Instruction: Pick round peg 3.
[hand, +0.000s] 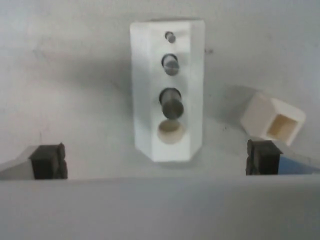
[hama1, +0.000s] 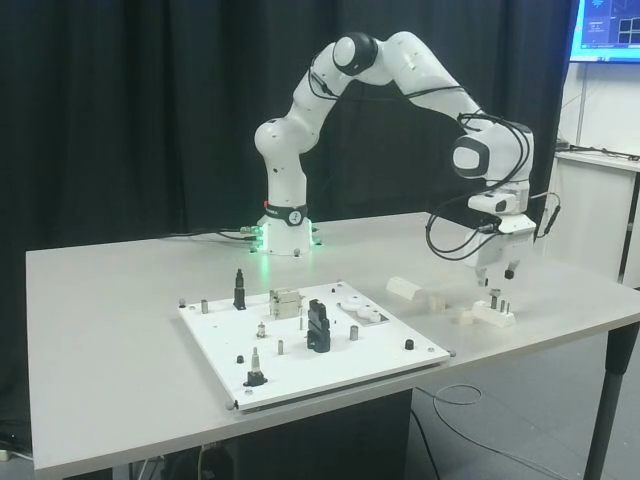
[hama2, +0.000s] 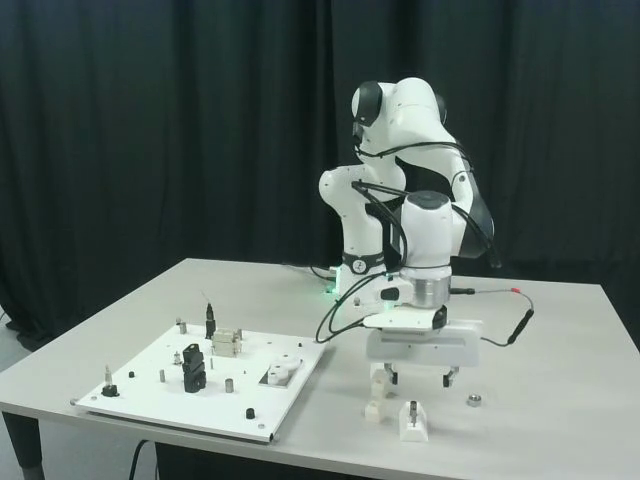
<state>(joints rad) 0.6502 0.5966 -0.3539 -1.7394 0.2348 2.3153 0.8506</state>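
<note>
While gripper (hand: 155, 160) gapes, hexagonal white holder (hand: 167, 90), cylindrical grey pegs (hand: 171, 102).

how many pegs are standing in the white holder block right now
3, in a row in the white holder block: small peg, middle peg, large peg. The fourth hole is empty.

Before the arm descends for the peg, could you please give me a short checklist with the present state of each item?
1. gripper open: ok.
2. Pegs standing in the white peg holder: ok, three seated, one hole free.
3. Holder lies between the fingertips: ok.
4. Which one is round peg 3: cannot tell.
5. white cube apart from the holder: ok.
6. gripper above the holder, not touching: ok.
</note>
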